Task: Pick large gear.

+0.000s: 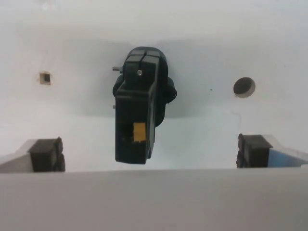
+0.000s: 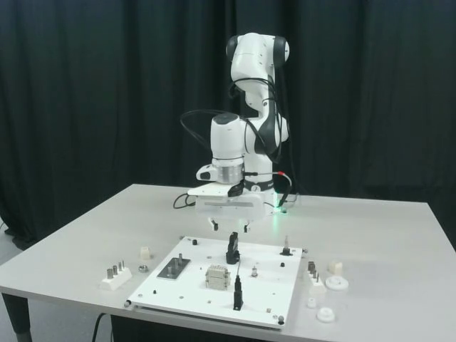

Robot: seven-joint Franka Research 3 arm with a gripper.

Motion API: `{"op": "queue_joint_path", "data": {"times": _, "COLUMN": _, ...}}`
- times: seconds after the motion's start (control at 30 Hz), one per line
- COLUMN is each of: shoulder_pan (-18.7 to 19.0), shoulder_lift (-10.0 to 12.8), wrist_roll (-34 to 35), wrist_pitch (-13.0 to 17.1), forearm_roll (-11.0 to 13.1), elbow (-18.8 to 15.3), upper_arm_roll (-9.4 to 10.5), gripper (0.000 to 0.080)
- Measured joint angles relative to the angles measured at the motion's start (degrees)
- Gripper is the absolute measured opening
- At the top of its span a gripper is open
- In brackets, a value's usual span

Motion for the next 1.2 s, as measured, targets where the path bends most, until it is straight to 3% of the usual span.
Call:
{"op": "queue_joint_path", "data": {"times": 0.7, "shoulder_pan": 0.1, "shoulder_lift": -0.4, "wrist_roll": 0.8, "wrist_pitch": 0.1, "forearm_roll": 0.0, "elbow": 0.9, "upper_arm_roll": -0.43, "gripper": 0.08}}
{"op": "queue_joint_path", "data": {"times": 1.2, "shoulder_pan": 0.6, "shoulder_lift": -3.6, "wrist_roll": 6.1, "wrist_pitch": -0.3, "forearm_roll": 0.0, "elbow": 2.3, "upper_arm_roll": 2.17, "gripper": 0.08}}
